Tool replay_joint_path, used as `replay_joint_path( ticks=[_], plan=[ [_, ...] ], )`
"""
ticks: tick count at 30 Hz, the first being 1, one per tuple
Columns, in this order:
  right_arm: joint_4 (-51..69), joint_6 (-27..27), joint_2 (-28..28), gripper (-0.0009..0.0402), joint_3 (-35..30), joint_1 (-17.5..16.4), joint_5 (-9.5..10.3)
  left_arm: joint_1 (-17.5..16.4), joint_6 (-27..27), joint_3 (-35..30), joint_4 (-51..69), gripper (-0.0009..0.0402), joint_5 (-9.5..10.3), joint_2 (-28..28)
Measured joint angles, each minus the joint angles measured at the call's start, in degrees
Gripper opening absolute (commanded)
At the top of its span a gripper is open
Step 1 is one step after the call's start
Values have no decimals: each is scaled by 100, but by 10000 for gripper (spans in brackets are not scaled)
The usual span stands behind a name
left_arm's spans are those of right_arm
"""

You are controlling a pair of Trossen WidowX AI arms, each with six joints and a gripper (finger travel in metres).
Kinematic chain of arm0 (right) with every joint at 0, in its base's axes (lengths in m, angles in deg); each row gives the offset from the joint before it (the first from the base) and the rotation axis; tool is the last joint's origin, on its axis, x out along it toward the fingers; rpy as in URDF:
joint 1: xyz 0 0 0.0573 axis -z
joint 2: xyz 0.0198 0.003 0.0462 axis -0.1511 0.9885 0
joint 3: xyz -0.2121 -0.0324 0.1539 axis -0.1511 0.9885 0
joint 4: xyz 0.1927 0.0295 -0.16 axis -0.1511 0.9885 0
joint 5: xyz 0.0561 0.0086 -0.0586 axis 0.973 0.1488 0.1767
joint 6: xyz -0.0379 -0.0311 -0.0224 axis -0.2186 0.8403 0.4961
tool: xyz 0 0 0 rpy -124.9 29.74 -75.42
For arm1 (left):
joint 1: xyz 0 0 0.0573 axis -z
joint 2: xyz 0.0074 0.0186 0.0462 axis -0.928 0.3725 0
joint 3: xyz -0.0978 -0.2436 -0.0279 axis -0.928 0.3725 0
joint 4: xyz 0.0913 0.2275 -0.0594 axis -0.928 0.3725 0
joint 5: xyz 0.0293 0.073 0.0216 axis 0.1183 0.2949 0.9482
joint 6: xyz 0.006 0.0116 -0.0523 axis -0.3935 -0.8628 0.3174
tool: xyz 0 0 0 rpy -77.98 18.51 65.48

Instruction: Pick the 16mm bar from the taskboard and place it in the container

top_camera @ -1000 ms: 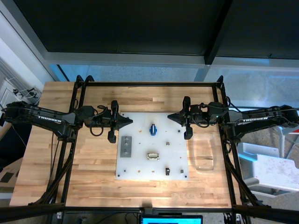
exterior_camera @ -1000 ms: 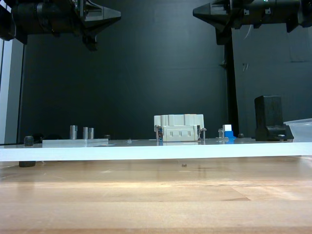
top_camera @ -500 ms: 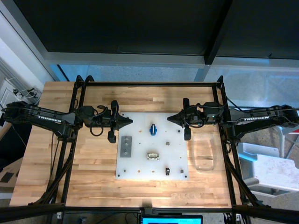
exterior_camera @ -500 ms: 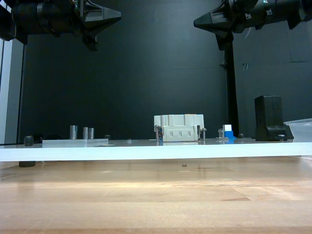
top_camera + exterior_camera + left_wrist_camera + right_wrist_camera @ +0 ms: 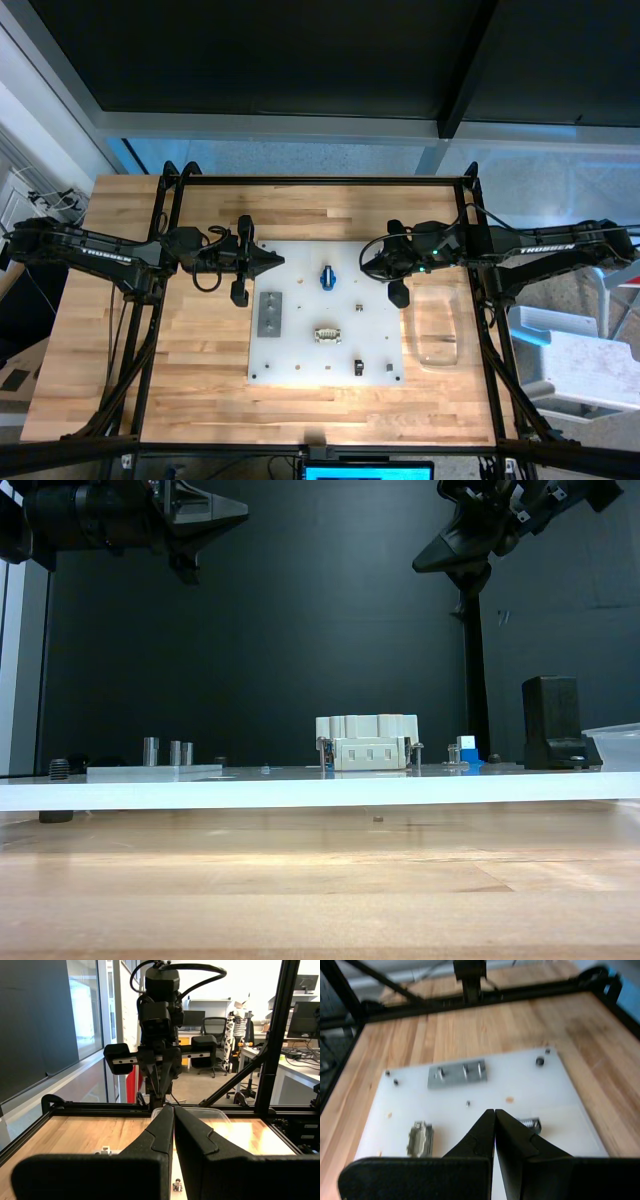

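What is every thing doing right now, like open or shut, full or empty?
taskboard: lying flat on the table.
16mm bar: sitting on the taskboard, not picked up yet.
container: empty, right of the taskboard.
left gripper: jaws shut, holding nothing, high above the taskboard's left edge.
right gripper: jaws shut, holding nothing, tipped downward, high above the taskboard.

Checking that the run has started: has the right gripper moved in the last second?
Yes. The right gripper, shut, has pitched nose-down toward the taskboard; the left gripper stays parked above its left side.
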Motion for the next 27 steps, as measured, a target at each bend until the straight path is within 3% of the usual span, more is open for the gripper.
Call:
replay_joint_path(
  ticks=[14, 27],
  plan=[
    [2350, -144, 852, 0, -1335, -160, 2, 0, -2, 0, 0, 0, 0, 0],
    [3860, -343, 1497, 0, -1797, -483, 0, 0, -2, 2, 0, 0, 0, 2]
  ],
)
